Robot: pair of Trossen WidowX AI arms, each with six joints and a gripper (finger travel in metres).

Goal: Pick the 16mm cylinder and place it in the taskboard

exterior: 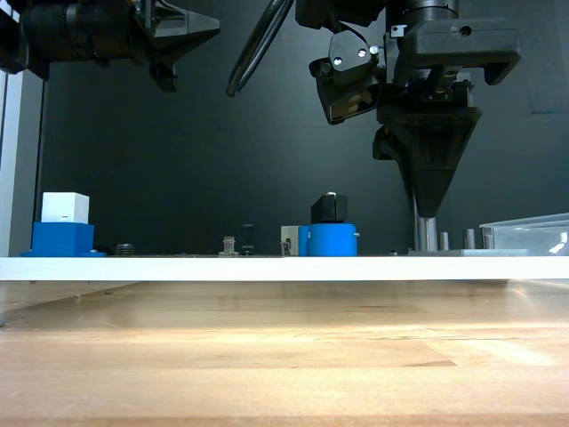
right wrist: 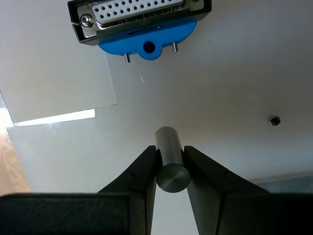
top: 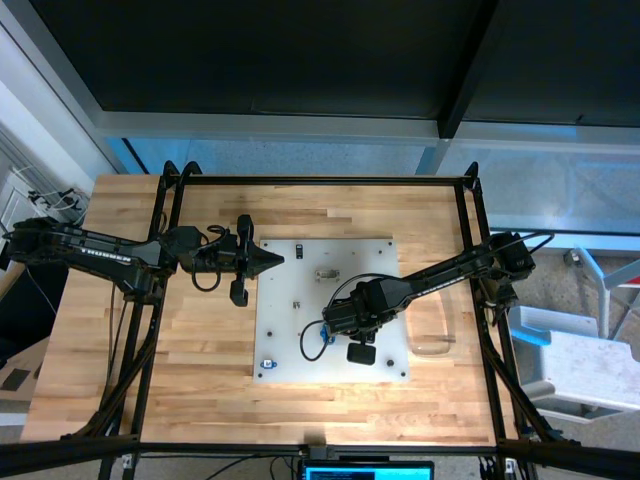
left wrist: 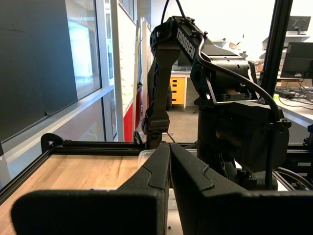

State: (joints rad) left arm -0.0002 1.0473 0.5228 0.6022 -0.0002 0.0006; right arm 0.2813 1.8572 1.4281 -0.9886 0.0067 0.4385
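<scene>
**High view.** The right gripper (top: pixel 347 335) points down over the taskboard (top: pixel 375 258), just beside the blue connector (top: pixel 325 330) on the side toward the right arm's base. Its own body hides the tips and whatever is in them. The left gripper (top: pixel 270 258) hangs level at the board's left edge, well apart from the connector, with its fingers pressed together on nothing.

**Low view.** To the right of the blue connector, the right gripper tapers to a point. The 16mm cylinder (exterior: pixel 425 233) stands upright directly under that point, pinched at its upper end. Its long axis is vertical and continues the line of the fingers. Its lower end comes down about level with the board top, but contact cannot be told. 3 other pegs (exterior: pixel 469 238) stand further from the connector on the same side. The left gripper sits high above and far to the connector's left.

**Left wrist view.** The left gripper's 2 fingers meet tip to tip and hold nothing. Neither the connector nor the cylinder shows.

**Right wrist view.** The 2 fingers (right wrist: pixel 146 169) clamp the cylinder between them. Its round end faces the camera and its length runs straight away toward the white board, just short of the connector. No hole shows beneath it.

The move probably turns on that upright axis. With the peg in line with the right gripper, it would need a straight descent over the right hole. The left arm is too far away to matter.
</scene>
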